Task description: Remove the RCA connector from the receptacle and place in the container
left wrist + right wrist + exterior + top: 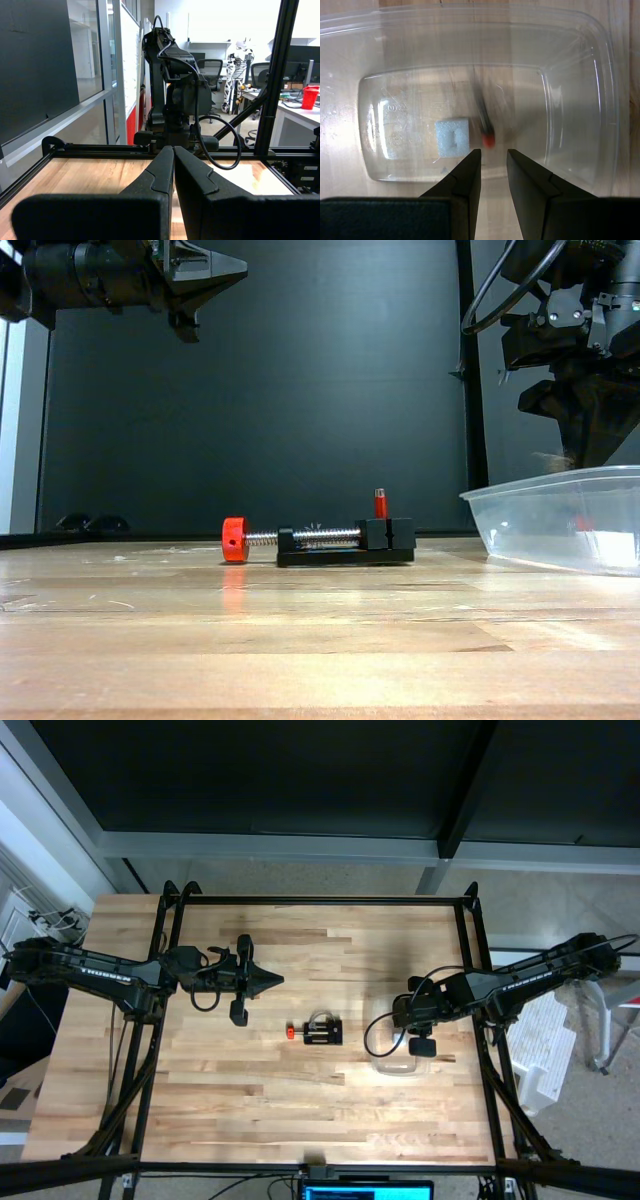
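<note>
Clear plastic container (pixel 580 75) sits directly beneath the right gripper (pixel 493 161), which hangs over it pointing down. Its fingers are parted with nothing between them.

RCA connector (pixel 485 122) is inside the tray, just beyond the fingertips and in line with the gap. It has a slim dark shaft, with the reddish end nearest the tips. Its outline is smeared, so I cannot tell whether it lies flat on the tray floor or is in the air. Small white square piece (pixel 453 136) is beside it, not touching.

Receptacle (pixel 345 540) stands on the table well apart from this gripper, off toward the other arm, its red cap (pixel 234 539) on the end farthest away.

Left gripper (pixel 173 152) is held high over the table, far from both block and tray, fingers pressed together on nothing.

Judgement: the plug is light, stiff, smooth and round, so it is apt to roll or skitter on slick plastic. If a re-grip is needed, pinch across the dark shaft at mid-length, not on the reddish end.
</note>
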`<control>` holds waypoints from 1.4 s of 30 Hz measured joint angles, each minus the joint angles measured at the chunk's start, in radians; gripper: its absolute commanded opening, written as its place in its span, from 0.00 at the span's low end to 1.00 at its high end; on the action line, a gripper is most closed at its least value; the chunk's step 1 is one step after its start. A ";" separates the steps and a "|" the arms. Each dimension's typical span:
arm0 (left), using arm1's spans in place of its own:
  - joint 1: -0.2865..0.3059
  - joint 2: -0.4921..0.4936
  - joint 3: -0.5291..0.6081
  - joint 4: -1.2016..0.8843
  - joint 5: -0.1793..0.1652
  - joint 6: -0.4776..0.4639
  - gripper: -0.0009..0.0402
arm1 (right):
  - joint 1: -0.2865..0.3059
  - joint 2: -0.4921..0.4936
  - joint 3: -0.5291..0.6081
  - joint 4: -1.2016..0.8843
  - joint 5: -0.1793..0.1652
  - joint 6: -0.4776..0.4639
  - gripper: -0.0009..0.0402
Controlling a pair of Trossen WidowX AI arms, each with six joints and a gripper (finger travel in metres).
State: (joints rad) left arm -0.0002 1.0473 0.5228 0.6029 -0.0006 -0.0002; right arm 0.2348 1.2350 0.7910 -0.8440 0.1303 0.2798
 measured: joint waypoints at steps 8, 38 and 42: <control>0.000 0.000 0.000 0.000 0.000 0.000 0.02 | 0.001 0.000 -0.003 0.000 0.000 0.003 0.23; 0.000 0.000 0.000 0.000 0.000 0.000 0.02 | -0.138 -0.203 0.011 0.582 -0.022 -0.234 0.02; 0.000 0.000 0.000 0.000 0.000 0.000 0.02 | -0.156 -0.203 0.035 0.665 -0.047 -0.278 0.02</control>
State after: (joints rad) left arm -0.0002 1.0473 0.5228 0.6029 -0.0010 -0.0002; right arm 0.0784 1.0321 0.8257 -0.1795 0.0837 0.0017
